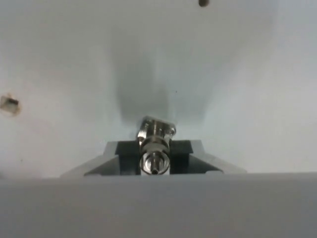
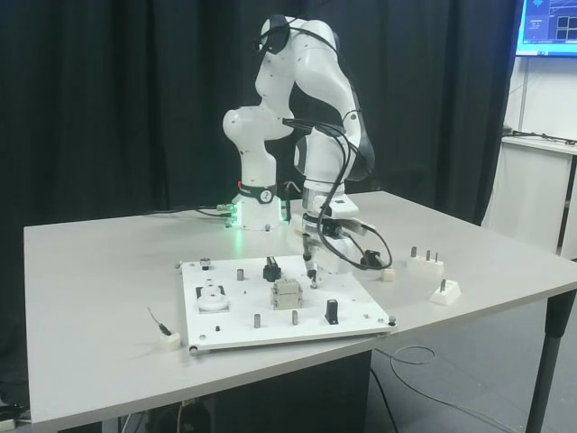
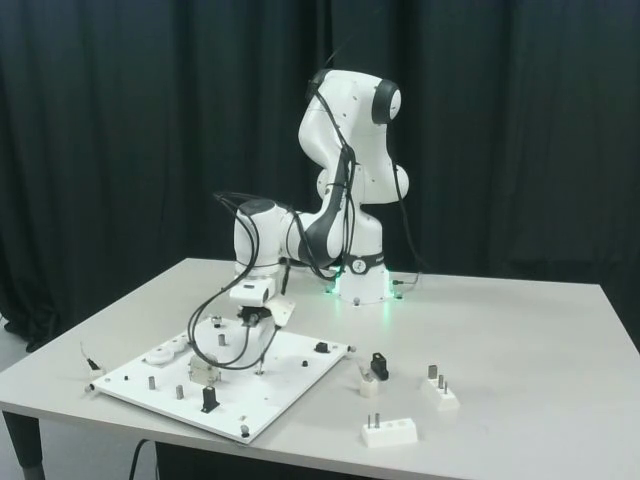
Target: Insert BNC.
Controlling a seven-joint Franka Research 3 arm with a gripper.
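The hand holds the BNC between its fingers, closed on the connector's barrel, with the flanged end pointing down at the white board just below it. In the first room view the hand hangs over the board, tip right at the board's top, toward its far edge at about 1 o'clock from the board's middle. A grey block stands near the board's centre, at about 7 o'clock from the hand; a black clip sits at about 9 o'clock, and another black piece at about 5 o'clock near the front edge. A white disc lies toward the board's left side. The board rests on the grey surface. Off the board, at about 3 o'clock, two small white stands hold upright pins.
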